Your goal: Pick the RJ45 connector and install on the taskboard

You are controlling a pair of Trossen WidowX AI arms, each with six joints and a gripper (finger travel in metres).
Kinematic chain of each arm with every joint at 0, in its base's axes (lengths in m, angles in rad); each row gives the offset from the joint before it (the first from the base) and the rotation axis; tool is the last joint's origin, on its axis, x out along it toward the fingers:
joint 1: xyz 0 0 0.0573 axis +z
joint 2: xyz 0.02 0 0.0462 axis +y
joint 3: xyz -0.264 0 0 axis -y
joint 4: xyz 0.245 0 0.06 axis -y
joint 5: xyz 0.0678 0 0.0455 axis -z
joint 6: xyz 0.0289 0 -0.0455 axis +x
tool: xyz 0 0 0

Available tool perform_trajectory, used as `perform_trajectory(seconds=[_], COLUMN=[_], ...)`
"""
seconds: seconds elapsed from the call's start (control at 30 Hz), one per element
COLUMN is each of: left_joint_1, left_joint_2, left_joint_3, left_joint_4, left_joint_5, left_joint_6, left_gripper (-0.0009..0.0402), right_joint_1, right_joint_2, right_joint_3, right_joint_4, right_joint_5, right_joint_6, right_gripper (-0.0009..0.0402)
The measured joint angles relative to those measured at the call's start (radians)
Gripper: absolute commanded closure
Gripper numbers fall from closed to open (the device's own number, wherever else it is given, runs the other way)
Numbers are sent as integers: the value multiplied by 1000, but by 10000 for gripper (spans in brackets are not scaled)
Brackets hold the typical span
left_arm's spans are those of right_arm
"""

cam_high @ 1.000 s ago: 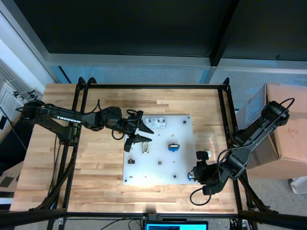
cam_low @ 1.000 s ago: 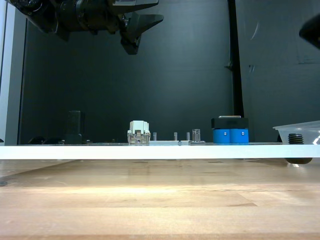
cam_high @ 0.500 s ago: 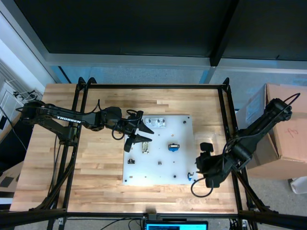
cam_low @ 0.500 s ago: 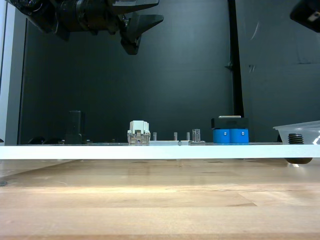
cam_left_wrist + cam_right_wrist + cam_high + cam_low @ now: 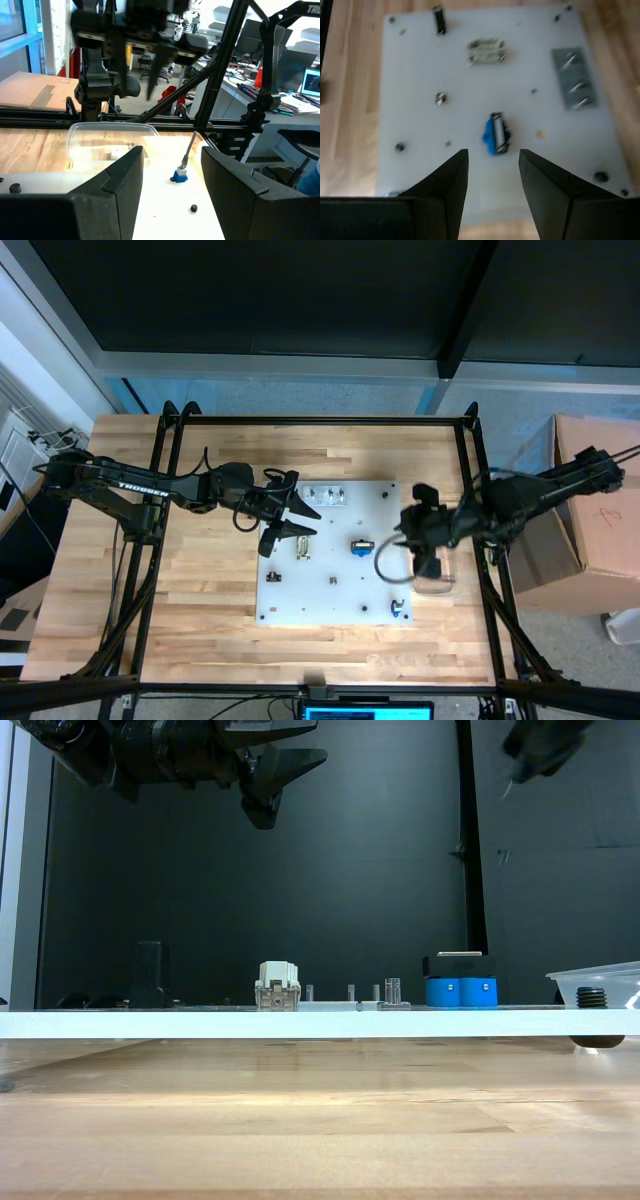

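**Over the task board: both hands open, neither carrying the connector**

Above the left edge of the white plastic task board [image 5: 375,500], which lies on the wooden desk [image 5: 200,590], the left hand [image 5: 317,524] hovers with fingers spread and empty. The right hand [image 5: 492,152] hangs high over the board's right side, jaws wide and bare, probably placed to look down before reaching. The RJ45 connector is in neither hand. A small blue piece with a grey lead [image 5: 179,175] at the board's near right corner may be it, though that cannot be told.

Light wooden plank table [image 5: 200,590]: white rectangular plastic task board [image 5: 300,605] lies flat, near centre. Clear plastic tub [image 5: 610,975] sits beside board's right edge. Black metal frame [image 5: 310,421] runs along table's far edge and both sides.
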Motion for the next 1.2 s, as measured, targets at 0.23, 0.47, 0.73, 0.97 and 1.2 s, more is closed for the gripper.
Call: perform_trajectory(seconds=[0.23, 0.47, 0.73, 0.97, 1.2], left_joint_1=[0, 0, 0, 0, -5], left_joint_2=[0, 0, -14, -70, -142], left_joint_3=[0, 0, 0, 0, -8], left_joint_4=[9, 33, 35, 72, 2], left_joint_5=[0, 0, -285, -294, -363], left_joint_6=[0, 0, -10, 18, 26], left_gripper=[237, 238, 364, 394, 394], right_joint_1=[-155, -314, -432, -502, -502], right_joint_2=[-32, -70, -140, -196, -259], right_joint_3=[-1, -35, -151, -300, -465], right_joint_4=[132, 303, 559, 838, 1087], right_joint_5=[-53, -210, -372, -422, -407], right_joint_6=[-167, -249, -309, -312, -278], right_gripper=[317, 393, 393, 394, 394])
